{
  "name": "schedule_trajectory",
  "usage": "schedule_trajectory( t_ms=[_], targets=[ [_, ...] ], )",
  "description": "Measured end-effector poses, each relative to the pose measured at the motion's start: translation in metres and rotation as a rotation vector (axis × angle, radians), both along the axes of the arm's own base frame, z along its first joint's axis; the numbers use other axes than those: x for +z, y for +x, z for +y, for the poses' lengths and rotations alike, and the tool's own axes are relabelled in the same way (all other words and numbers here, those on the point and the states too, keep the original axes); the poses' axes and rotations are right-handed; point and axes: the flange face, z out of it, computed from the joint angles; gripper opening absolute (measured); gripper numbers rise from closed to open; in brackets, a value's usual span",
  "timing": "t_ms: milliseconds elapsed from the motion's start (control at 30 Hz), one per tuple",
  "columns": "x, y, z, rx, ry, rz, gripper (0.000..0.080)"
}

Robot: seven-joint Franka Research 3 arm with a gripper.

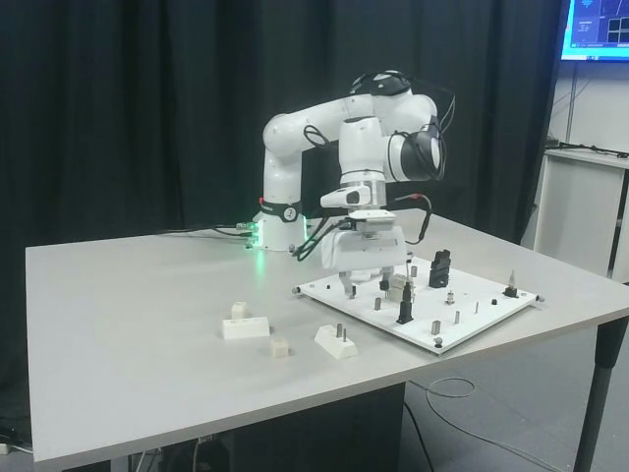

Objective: Pick square peg 2.

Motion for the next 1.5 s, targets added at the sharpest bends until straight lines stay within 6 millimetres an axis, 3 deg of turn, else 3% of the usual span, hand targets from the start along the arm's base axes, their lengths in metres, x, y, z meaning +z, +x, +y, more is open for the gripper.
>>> schedule_trajectory(
  t_ms=[500,1133,1500],
  targets=[
    [0.004,0.012,-0.034,-0.049,-0.01,-0.008,0.08],
    [-0.002,0.013,-0.053,-0.212,0.03,0.026,0.08],
    [-0.009,0.016,-0.057,-0.217,0.022,0.032,0.08]
  ],
)
